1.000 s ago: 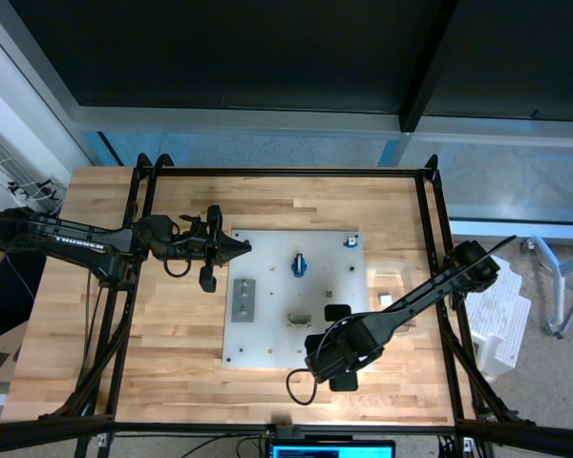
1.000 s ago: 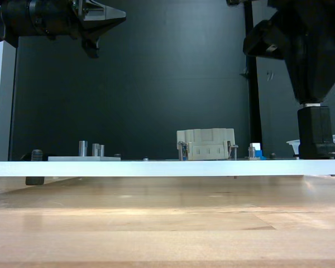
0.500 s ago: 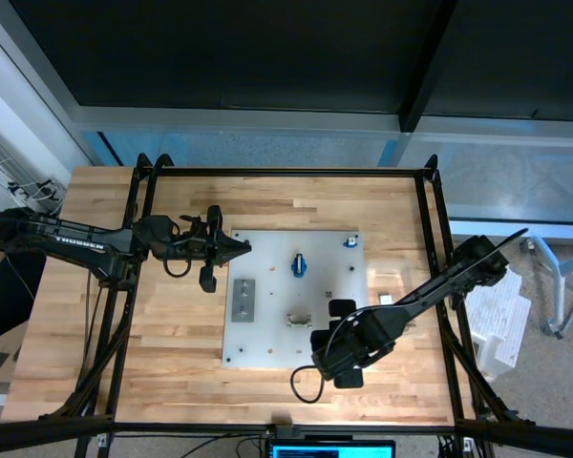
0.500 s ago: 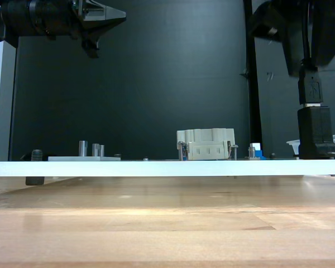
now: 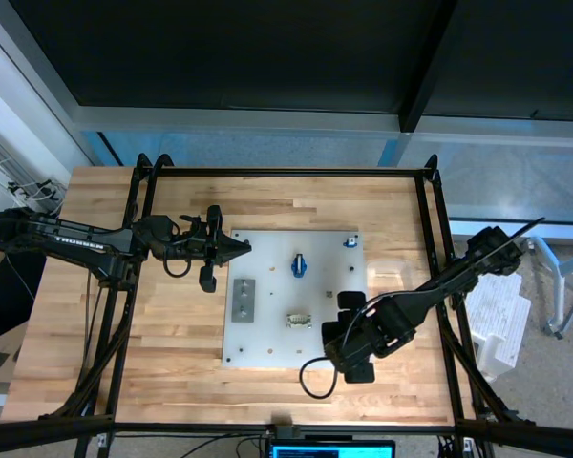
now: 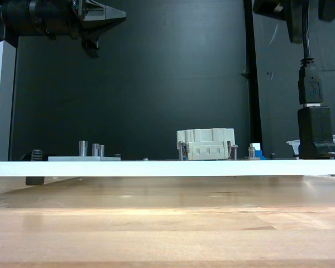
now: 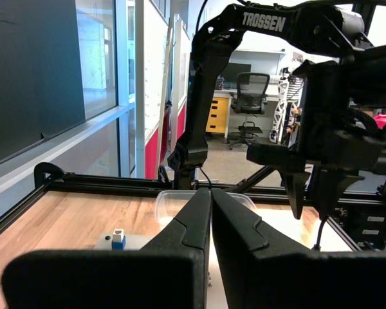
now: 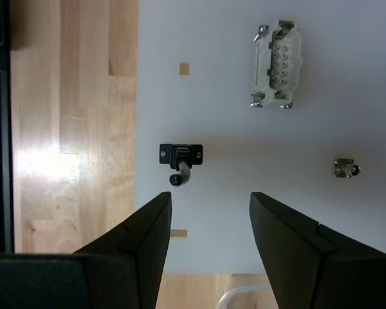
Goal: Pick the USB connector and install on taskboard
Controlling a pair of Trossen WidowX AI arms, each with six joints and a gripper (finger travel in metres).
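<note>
Release stage, by judgement: USB connector (image 6: 311,84) standing upright in black socket (image 6: 315,137) on taskboard (image 5: 267,336), just below right gripper (image 8: 210,199), jaws wide apart and empty; left gripper (image 7: 210,193) pinched closed, parked well away across board; next: retreat upward, clear of trailing cable (image 6: 305,33).

A robotics lab, this one: butcher-block table (image 5: 95,286) caged in a black metal frame (image 5: 286,173), with two black arms reaching in, one arm (image 7: 264,21) lettered TROSSEN. The left gripper (image 5: 241,247) hangs pinched together by the taskboard (image 5: 267,334)'s far left corner; the right gripper (image 8: 210,199) is spread above its near right part. Behind: office chair (image 7: 253,90), yellow cabinet (image 7: 217,114), glass panes (image 7: 96,64).
</note>
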